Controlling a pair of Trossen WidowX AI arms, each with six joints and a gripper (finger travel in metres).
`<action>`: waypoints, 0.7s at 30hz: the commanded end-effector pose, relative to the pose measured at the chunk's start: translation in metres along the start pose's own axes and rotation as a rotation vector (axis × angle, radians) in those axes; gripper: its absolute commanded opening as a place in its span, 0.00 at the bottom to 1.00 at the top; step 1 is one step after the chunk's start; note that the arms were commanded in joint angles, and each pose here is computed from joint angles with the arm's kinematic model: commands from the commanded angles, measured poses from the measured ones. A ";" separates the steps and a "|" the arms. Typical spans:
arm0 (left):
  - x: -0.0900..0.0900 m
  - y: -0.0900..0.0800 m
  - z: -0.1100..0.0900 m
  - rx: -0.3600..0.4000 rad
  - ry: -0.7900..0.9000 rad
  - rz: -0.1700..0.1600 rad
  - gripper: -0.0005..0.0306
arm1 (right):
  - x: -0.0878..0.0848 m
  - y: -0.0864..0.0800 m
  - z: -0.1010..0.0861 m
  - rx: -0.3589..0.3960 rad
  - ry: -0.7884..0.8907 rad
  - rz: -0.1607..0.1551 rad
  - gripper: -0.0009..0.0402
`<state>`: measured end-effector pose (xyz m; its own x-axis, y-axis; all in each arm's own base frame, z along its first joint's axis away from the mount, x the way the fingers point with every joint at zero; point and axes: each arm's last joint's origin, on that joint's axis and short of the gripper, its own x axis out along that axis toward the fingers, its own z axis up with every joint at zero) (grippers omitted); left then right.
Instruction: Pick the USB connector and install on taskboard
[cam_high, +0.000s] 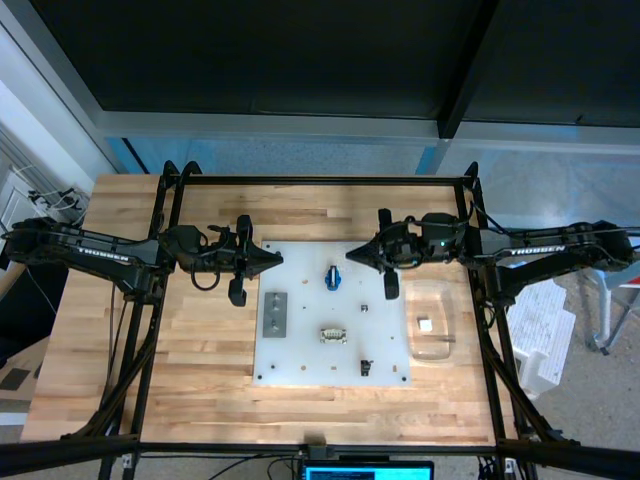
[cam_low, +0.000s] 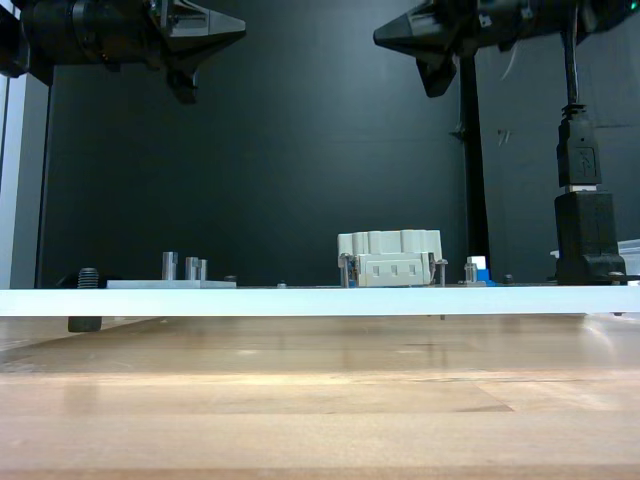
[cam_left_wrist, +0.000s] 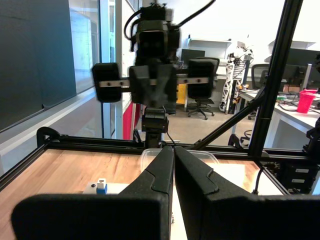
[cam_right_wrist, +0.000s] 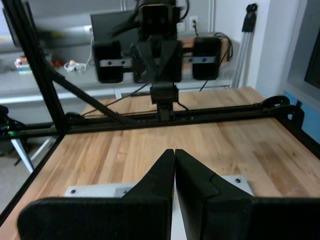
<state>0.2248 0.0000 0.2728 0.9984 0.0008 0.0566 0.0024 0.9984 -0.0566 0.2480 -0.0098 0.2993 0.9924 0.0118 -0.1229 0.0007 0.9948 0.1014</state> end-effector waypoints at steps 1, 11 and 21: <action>0.000 0.000 0.000 0.000 -0.001 0.000 0.02 | -0.001 -0.002 -0.002 -0.001 -0.049 0.011 0.02; 0.000 0.000 0.000 0.000 0.000 0.000 0.02 | -0.002 0.007 -0.003 -0.009 -0.117 0.008 0.02; 0.000 0.000 0.000 0.000 -0.001 0.000 0.02 | -0.002 0.011 -0.009 -0.031 -0.132 0.042 0.02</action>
<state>0.2248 0.0000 0.2728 0.9984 0.0008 0.0570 0.0025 0.9984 -0.0566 0.2449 0.0021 0.2933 0.9990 0.0435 0.0124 -0.0442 0.9965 0.0714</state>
